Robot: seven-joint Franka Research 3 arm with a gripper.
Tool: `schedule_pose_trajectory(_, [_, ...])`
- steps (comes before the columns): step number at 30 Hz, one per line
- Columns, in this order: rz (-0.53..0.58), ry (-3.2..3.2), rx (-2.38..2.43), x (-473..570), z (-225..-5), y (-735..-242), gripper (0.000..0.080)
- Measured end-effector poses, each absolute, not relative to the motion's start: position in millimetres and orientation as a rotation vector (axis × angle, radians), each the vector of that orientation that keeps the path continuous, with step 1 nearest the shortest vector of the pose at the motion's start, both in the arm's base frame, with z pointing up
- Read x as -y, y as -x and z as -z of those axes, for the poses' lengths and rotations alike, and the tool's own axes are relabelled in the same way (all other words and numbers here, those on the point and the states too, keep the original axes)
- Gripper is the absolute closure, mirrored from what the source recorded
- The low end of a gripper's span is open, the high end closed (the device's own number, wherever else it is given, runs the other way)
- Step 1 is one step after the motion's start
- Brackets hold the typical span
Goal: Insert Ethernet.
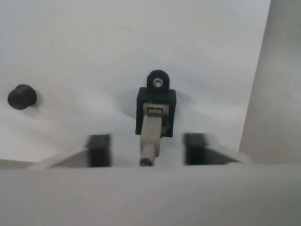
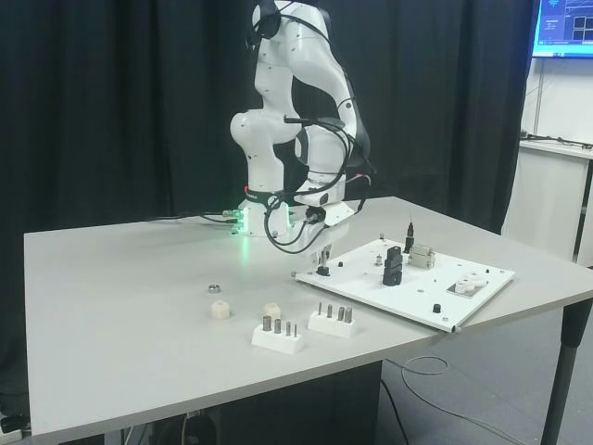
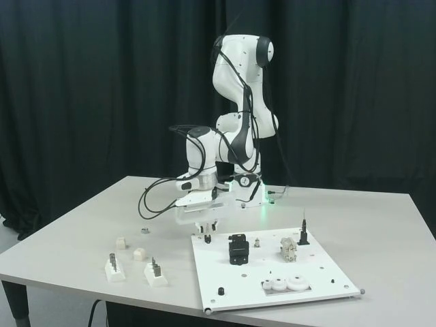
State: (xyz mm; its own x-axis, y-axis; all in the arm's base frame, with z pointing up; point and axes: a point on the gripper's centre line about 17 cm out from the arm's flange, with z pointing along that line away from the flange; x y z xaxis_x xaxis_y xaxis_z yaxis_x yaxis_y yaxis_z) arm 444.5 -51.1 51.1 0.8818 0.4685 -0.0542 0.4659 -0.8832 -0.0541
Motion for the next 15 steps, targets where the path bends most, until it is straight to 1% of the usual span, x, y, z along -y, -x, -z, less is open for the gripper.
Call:
schedule_pose_trajectory(5, [-0.111,3.005,0.741,49.4,-53.0,-444.9,0.0614])
schedule_pose_trajectory(6, [-0.111,3.005,0.738,49.0,-54.0,-445.7,0.0227])
schedule_pose_trajectory(15, [-0.105,3.004,0.698,42.5,-67.3,-454.5,0.0227])
